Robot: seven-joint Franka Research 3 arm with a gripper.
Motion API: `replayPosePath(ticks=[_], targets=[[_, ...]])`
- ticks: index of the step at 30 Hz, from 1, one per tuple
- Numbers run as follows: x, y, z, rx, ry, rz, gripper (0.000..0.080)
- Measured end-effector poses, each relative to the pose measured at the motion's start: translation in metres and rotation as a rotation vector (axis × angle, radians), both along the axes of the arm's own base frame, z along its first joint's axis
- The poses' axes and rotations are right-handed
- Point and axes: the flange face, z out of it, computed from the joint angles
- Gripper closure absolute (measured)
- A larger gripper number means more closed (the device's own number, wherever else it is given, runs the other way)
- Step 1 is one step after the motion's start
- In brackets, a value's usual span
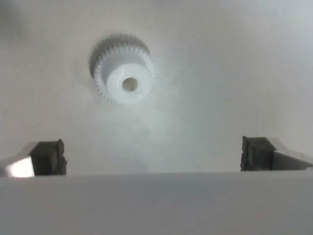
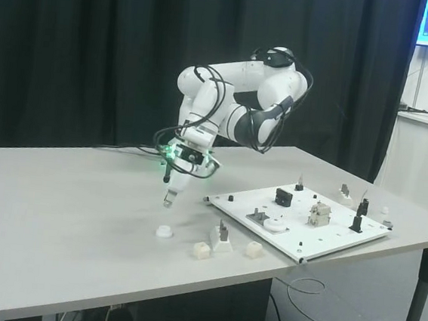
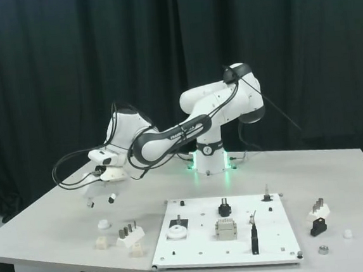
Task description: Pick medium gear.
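Observation:
The medium gear is a white toothed wheel with a raised hub and a centre hole, lying flat on the grey table. In the room views the gear sits near the table's front edge, left of the white board. My gripper is open, its two black fingertips far apart with nothing between them. It hangs a short way above the table, and the gear lies ahead of the fingertips rather than between them. From the room, the gripper is above and close to the gear.
A white board with several black and grey fixtures and a larger white gear lies to the right. Small white blocks and a pin holder stand near the front edge.

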Motion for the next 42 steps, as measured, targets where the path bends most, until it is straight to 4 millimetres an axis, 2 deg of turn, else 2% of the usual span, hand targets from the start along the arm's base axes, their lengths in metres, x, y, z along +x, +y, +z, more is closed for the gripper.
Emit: replayPosePath(ticks=[15,25,42], targets=[[0.008,0.005,-0.006,-0.079,0.198,0.368,0.0003],[0.01,0.008,-0.015,-0.11,0.25,0.475,0.0003],[0.005,0.009,-0.044,-0.129,0.309,0.524,0.0003]])
